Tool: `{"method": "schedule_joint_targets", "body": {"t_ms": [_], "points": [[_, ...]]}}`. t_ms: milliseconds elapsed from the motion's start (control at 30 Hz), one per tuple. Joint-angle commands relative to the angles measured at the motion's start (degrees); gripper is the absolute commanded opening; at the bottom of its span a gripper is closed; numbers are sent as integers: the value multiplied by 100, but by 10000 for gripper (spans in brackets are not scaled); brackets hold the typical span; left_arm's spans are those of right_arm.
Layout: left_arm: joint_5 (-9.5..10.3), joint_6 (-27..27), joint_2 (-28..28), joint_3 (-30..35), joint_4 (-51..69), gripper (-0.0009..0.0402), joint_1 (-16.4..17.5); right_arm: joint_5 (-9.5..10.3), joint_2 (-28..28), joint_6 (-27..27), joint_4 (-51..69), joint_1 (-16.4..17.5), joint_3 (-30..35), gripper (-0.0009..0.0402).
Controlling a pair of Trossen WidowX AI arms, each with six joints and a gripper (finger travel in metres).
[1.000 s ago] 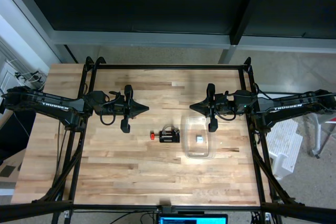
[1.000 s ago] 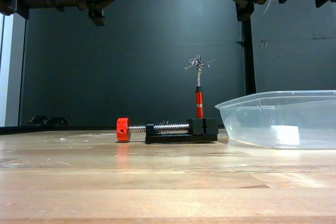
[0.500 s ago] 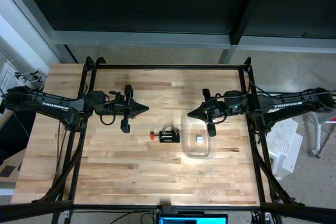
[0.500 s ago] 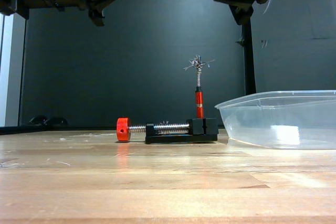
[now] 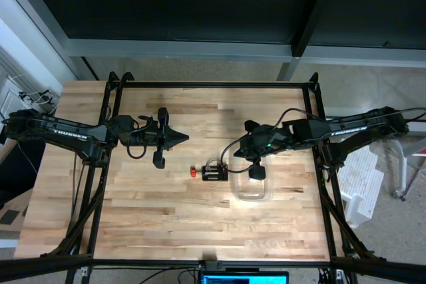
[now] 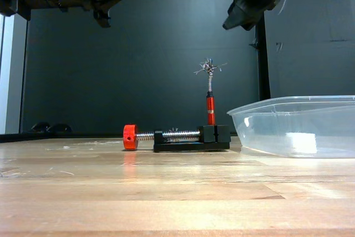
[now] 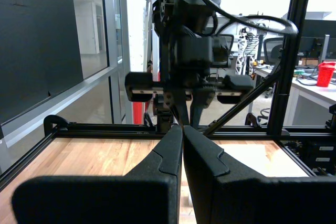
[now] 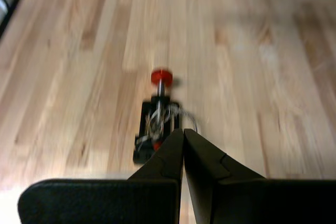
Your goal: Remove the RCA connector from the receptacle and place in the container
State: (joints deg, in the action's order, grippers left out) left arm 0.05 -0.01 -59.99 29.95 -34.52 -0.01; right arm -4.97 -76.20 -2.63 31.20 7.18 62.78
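2 arms reach in over the wooden counter (image 5: 166,217) from its left and right edges. The left gripper (image 5: 186,138) hangs high above the counter's left half, level and pointing toward the right edge, its fingers (image 7: 173,145) pressed together with nothing between them.

Near the middle of the counter sits the receptacle (image 5: 213,173), a small black block with its red round end (image 6: 130,136) toward the left edge and a silvery screw running into the body. The RCA connector (image 6: 211,109) stands upright in the block's right part, red-bodied, with a thin coiled wire rising to a frayed tuft.

The right gripper (image 5: 234,153) is tilted down toward the block, well above it, over the gap between the block and the container (image 5: 252,197). Its fingers (image 8: 170,150) are closed tip to tip and hold nothing.

Just right of the block, toward the counter's right edge, lies the clear shallow container, apart from the block.
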Motion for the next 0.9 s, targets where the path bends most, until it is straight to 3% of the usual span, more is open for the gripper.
{"method": "schedule_joint_targets", "body": {"t_ms": [33,267,667,900], "points": [[-2,0,-2,0,-2,0,0,2,-319,-2,476,59,304,0],[-2,0,-2,0,-2,0,2,-2,-955,-151,901,98,787,17],[-2,0,-2,0,-2,0,0,-4,-1797,-323,1058,138,1300,144],[-2,0,-2,0,-2,0,0,-4,-2168,-437,1058,164,1416,184]]}}
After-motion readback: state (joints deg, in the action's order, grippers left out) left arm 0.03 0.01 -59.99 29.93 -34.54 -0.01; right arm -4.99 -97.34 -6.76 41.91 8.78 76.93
